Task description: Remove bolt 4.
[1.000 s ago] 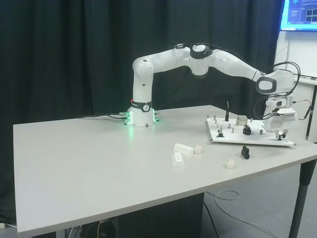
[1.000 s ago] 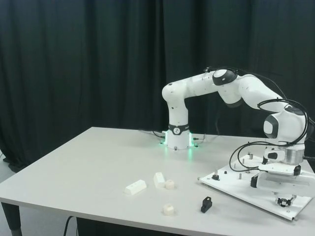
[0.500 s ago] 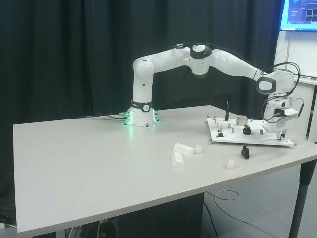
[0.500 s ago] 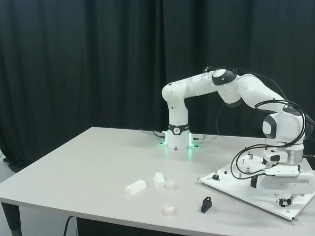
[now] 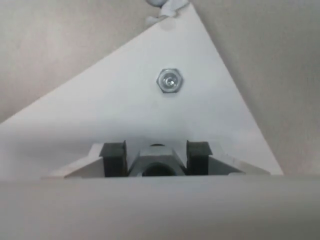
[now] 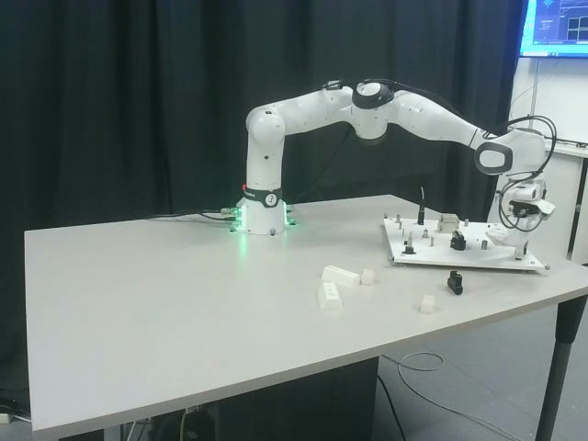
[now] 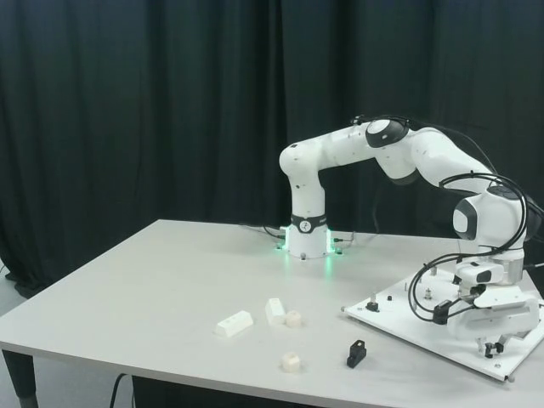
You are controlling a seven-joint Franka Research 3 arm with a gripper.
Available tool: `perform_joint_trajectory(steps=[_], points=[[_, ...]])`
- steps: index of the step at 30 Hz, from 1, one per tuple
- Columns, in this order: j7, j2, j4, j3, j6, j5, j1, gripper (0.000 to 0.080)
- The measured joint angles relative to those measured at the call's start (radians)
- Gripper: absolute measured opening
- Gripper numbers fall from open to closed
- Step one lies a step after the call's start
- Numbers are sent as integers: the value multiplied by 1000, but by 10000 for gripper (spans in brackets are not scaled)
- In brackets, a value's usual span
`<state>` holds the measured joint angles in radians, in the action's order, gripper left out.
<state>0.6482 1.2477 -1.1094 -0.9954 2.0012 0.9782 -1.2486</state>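
Observation:
The white task board lies on the grey table, far from the arm's base. My gripper hangs low over the board's outer end, with the hand tilted over. In the wrist view the two black pads sit against both sides of a grey hex-shaped bolt, and the gripper is shut on it. Beyond the fingertips a hex bolt head stands in the board near its pointed corner.
Black fixtures and small posts stand on the board. A black piece and several white blocks lie on the table before the board. The table's edge is close to the board's outer end.
The hand has tipped from pointing straight down to a slant and sunk lower over the board's outer end. The rest of the arm has barely moved.

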Motion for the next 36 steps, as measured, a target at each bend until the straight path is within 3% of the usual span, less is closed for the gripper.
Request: perform_joint_trajectory(steps=[7,36], points=[[-67,-1,0,1,-1,0,0,255],[-141,-6,2,11,-1,0,9,255]])
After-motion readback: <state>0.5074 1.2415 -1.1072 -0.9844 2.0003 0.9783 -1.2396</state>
